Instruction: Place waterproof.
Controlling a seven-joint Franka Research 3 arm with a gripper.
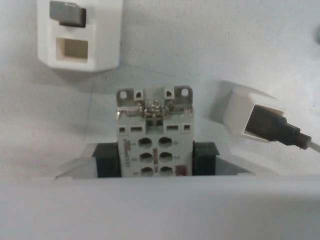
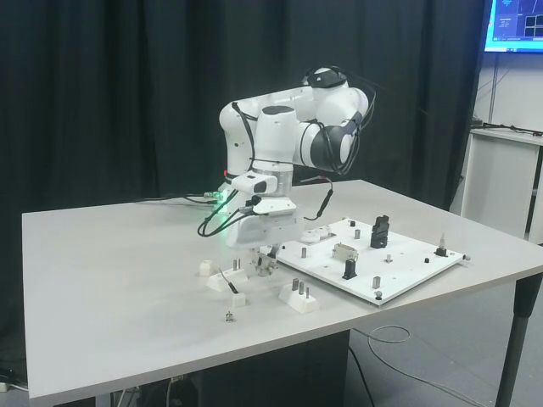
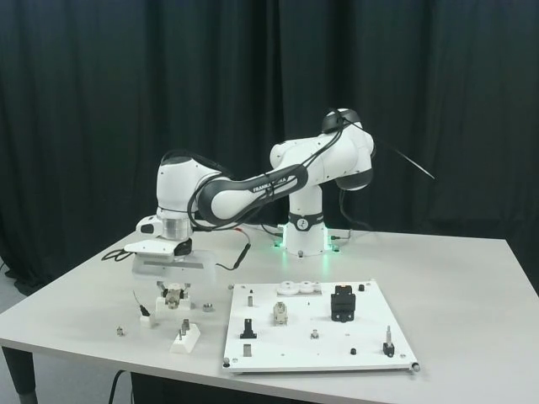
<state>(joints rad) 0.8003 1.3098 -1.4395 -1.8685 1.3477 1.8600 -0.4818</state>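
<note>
The claw [image 1: 155, 159] holds the waterproof connector [image 1: 154, 134], a white block with round holes in its face and a metal bracket on its far end; the two black fingers [image 1: 107, 159] sit against its two sides, closed just to the width of the block; in the second room view the connector [image 3: 173, 295] hangs under the wrist, just above the grey table [image 3: 472, 286] and to the side of the white board [image 3: 320, 338].

Taking the connector as the landmark: a white holder [image 1: 80, 34] with one grey insert and one bare slot lies on the table beyond it, well apart; a second white holder [image 1: 246, 114] with a black plug [image 1: 274, 127] and its cable in it lies near the connector, off to one side, not touching it.

In the first room view the arm [image 2: 293, 140] bends down over the table edge of the board [image 2: 399, 267]; a white stand with two pegs [image 2: 299, 298] rests on the table just beside the connector [image 2: 264, 264]; a green light [image 2: 219, 197] glows at the arm's base.
</note>
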